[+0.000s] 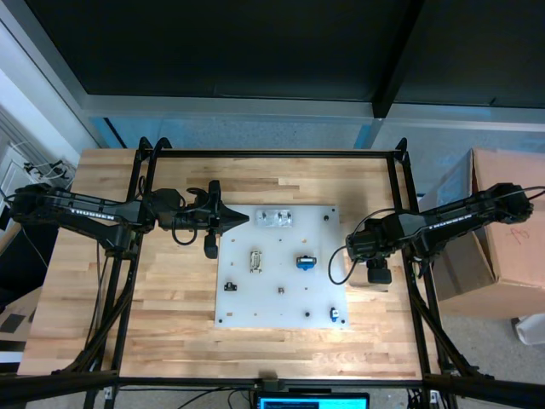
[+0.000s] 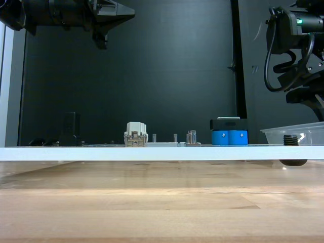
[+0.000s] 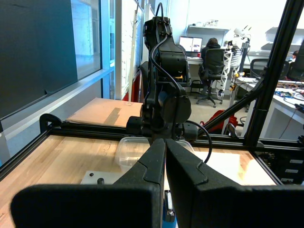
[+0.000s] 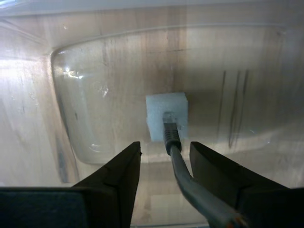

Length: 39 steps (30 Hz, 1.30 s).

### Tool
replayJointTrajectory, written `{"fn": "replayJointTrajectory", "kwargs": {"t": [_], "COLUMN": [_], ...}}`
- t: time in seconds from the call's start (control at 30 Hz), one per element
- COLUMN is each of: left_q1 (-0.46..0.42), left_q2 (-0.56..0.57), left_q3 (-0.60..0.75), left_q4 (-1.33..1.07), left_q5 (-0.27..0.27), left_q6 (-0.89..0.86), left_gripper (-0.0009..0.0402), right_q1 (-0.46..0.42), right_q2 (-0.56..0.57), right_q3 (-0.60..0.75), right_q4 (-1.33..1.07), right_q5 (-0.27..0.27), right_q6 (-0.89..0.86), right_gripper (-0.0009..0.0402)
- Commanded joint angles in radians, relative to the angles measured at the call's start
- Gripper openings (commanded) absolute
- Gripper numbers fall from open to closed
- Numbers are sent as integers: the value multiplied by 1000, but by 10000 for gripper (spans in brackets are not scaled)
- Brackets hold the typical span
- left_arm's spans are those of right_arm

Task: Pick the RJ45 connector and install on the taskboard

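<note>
The RJ45 connector [image 4: 169,130] lies free inside a clear plastic container [image 4: 71,95], its tip against a small white block [image 4: 166,114]. Its grey cable [image 4: 190,185] trails back between the fingers. My right gripper [image 4: 165,147] hangs open just above it, one finger on each side of the cable, touching nothing. In the high view the right gripper [image 1: 377,274] points down just past the right edge of the white taskboard [image 1: 255,298]. The left gripper [image 1: 243,219] is shut and empty, held high and level at the board's left edge.
On the board stand a grey connector block [image 1: 255,261], a blue part [image 1: 306,262], another blue part [image 1: 338,316] and a clear piece [image 1: 275,219]. A black frame rims the table. A cardboard box [image 1: 502,230] sits at the right. The container [image 2: 293,132] shows beside a black screw [image 2: 290,140].
</note>
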<state>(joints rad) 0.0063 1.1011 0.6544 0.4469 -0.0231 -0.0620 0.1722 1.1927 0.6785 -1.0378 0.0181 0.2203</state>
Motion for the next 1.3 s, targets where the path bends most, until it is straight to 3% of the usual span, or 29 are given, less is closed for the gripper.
{"fn": "replayJointTrajectory", "kwargs": {"t": [0.03,0.4,0.57,1.3], "left_q1": [0,0,0,0], "left_q2": [0,0,0,0], "left_q3": [0,0,0,0], "left_q4": [0,0,0,0], "left_q5": [0,0,0,0], "left_q6": [0,0,0,0], "left_gripper": [1,1,1,1], "right_q1": [0,1,3,11], "right_q2": [13,27,27,14], "right_q3": [0,-2,-2,1], "right_q4": [2,0,-6,-1], "right_q5": [-22,-45,-45,-38], "right_q6": [11,27,25,16], "right_gripper": [105,49,-4,0]}}
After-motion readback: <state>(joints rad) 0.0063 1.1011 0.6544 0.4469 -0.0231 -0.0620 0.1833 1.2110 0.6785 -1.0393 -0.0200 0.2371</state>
